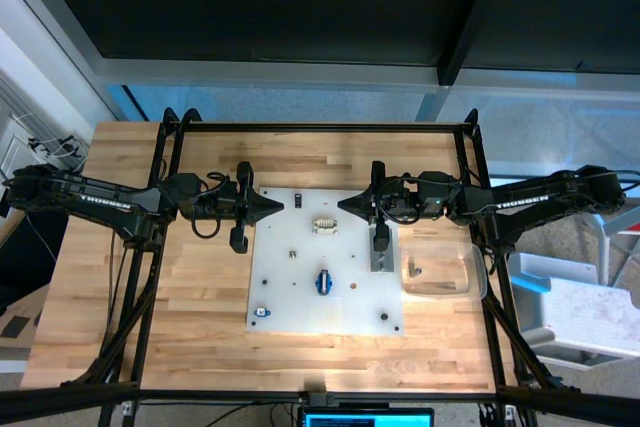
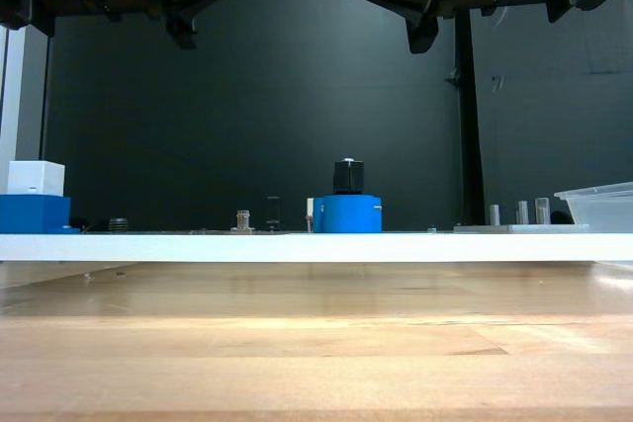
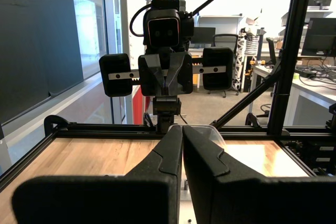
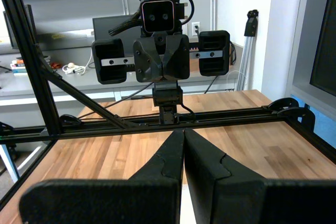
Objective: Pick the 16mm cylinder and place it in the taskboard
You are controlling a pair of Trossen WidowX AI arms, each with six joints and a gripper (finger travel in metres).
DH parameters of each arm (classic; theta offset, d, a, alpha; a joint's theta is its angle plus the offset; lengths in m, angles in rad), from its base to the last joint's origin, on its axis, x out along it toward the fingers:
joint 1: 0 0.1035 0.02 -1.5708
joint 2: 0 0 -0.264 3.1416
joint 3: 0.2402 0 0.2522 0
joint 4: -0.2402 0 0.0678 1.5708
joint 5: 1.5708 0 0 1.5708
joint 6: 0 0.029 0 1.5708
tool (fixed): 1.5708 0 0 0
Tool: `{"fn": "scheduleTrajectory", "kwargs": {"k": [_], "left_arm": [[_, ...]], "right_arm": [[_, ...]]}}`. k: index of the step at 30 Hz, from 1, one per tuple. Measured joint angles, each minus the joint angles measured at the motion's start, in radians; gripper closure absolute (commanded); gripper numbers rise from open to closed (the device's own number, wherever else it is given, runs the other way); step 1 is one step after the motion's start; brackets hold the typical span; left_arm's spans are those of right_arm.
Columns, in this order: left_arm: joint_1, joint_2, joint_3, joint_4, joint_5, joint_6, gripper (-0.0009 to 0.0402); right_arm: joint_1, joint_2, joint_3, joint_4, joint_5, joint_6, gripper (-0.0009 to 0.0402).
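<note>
Left arm: the left pincer (image 1: 276,204) was clenched on nothing, held high over the left edge of the taskboard (image 1: 300,292), tips pointing inward.
Right arm: the right pincer (image 1: 345,204) was likewise clenched and empty, high over the board's far right part, facing the left one tip to tip.
Task's thing: I took the small dark speck in the clear tray (image 1: 478,277) for the 16mm cylinder (image 1: 417,269). The tray sat on the counter (image 1: 120,277) just beside the board's right edge.
Direction: from the right pincer the speck lay below, outward to the right and toward the near edge. The tips pointed away from it.
Long axis: too small to tell whether it stood or lay flat.
Nearer arm: the right, plainly. The left would have had to cross the whole board.
Coming move, as judged: the right arm would draw back over the tray, release its fingers and descend.
</note>
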Motion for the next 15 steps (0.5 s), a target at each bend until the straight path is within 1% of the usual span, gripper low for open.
{"fn": "scheduleTrajectory", "kwargs": {"k": [15], "left_arm": [[0.000, 0.000, 0.000, 0.000, 0.000, 0.000, 0.0393]], "right_arm": [[0.001, 0.000, 0.000, 0.017, 0.000, 0.001, 0.0393]]}}
